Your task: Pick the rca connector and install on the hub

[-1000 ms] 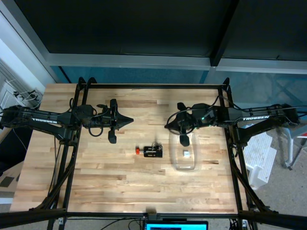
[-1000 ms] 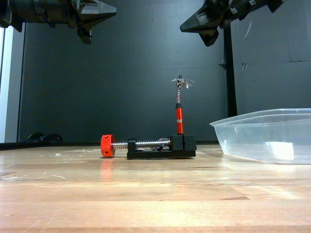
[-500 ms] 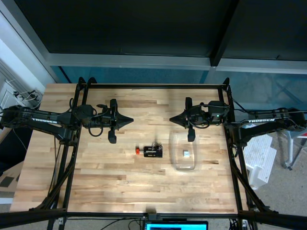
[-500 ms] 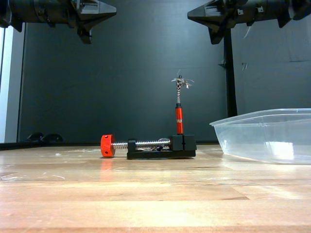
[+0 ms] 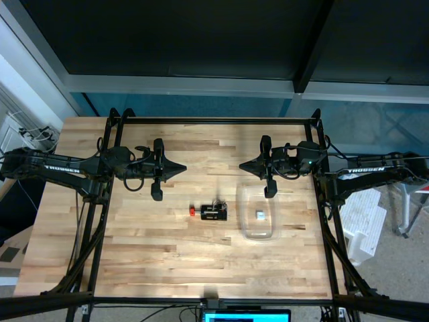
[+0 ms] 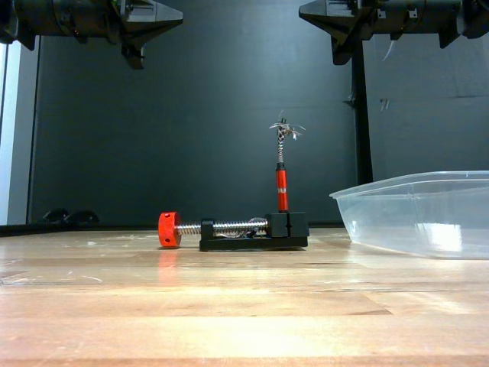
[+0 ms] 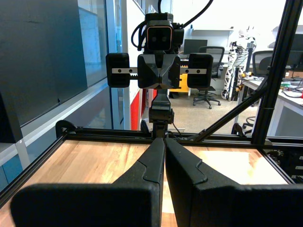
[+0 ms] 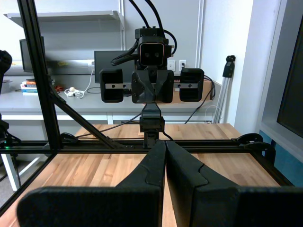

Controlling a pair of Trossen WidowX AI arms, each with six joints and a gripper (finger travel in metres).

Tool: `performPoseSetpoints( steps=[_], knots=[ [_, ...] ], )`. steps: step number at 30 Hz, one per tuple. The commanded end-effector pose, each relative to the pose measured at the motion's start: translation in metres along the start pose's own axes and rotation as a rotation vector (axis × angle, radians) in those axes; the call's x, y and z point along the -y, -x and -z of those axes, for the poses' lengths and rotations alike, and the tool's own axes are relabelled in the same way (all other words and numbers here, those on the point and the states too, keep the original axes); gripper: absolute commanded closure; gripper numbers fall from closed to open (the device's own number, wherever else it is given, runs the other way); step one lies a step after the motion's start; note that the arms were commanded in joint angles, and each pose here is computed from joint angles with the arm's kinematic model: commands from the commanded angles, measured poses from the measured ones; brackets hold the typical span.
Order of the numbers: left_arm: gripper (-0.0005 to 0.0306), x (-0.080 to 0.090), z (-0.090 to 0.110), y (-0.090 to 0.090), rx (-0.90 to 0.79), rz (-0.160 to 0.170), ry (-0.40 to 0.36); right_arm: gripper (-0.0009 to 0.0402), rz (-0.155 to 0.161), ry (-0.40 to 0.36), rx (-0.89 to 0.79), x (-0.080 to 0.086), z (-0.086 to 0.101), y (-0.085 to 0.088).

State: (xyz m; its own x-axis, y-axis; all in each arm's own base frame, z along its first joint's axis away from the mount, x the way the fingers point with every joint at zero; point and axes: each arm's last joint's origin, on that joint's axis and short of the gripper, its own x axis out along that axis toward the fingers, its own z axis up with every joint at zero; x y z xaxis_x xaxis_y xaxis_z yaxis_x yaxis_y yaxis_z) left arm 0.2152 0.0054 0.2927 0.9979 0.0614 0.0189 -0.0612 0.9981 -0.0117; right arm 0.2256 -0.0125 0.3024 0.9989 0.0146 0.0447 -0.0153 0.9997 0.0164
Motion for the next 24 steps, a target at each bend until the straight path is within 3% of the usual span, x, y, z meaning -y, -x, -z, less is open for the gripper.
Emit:
performPoseSetpoints(
  steps=[1, 24],
  knots=[
    [0.0300, -0.0001, 0.0000, 0.0000, 0.000, 0.000, 0.000, 0.0393, -0.001, -0.002, -0.001, -0.0002, 0.0003, -0.0002],
    [0.0300, -0.0001, 0.0000, 0.0000, 0.000, 0.000, 0.000, 0.0393, 0.000, -0.025, -0.002, -0.0001, 0.0009, -0.0001]
  ],
)
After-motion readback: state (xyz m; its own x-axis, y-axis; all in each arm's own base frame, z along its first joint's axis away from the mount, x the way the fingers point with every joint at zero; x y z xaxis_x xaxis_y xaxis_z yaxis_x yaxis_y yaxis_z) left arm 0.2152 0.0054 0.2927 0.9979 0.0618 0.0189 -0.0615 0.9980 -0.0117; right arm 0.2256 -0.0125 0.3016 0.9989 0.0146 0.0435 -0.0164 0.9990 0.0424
